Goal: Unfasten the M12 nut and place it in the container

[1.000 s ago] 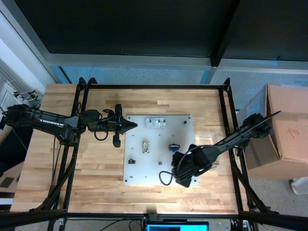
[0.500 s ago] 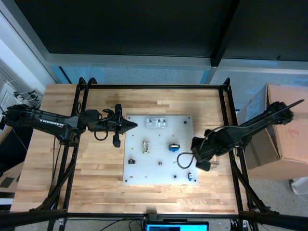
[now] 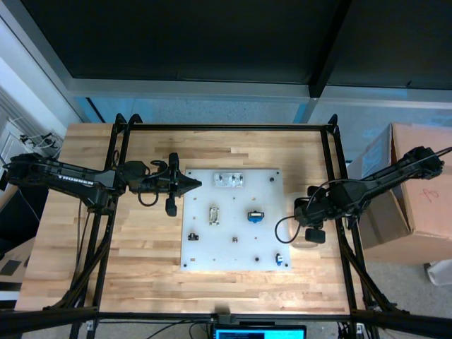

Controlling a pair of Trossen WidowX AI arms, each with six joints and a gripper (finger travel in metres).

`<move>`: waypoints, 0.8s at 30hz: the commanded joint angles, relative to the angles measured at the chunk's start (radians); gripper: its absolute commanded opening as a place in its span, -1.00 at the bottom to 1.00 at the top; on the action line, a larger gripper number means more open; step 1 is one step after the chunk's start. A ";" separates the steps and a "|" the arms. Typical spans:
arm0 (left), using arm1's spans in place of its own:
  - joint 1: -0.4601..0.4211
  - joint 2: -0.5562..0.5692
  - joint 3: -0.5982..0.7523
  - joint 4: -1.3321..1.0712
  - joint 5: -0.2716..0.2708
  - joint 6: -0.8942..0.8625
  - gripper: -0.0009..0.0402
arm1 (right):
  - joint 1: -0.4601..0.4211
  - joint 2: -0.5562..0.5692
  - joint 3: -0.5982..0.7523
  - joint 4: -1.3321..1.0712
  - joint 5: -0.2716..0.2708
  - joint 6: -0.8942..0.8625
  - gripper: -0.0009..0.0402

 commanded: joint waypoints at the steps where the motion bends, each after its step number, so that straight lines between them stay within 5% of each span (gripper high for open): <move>1: 0.000 0.000 0.000 0.000 0.000 0.000 -0.96 | -0.011 0.003 -0.064 0.073 -0.001 -0.003 -0.89; 13: 0.000 0.000 0.000 0.000 0.000 0.000 -0.96 | -0.010 0.003 -0.187 0.237 -0.006 0.003 -0.80; 24: 0.000 0.000 0.000 0.000 0.000 0.000 -0.96 | -0.010 0.003 -0.180 0.227 -0.006 0.004 0.00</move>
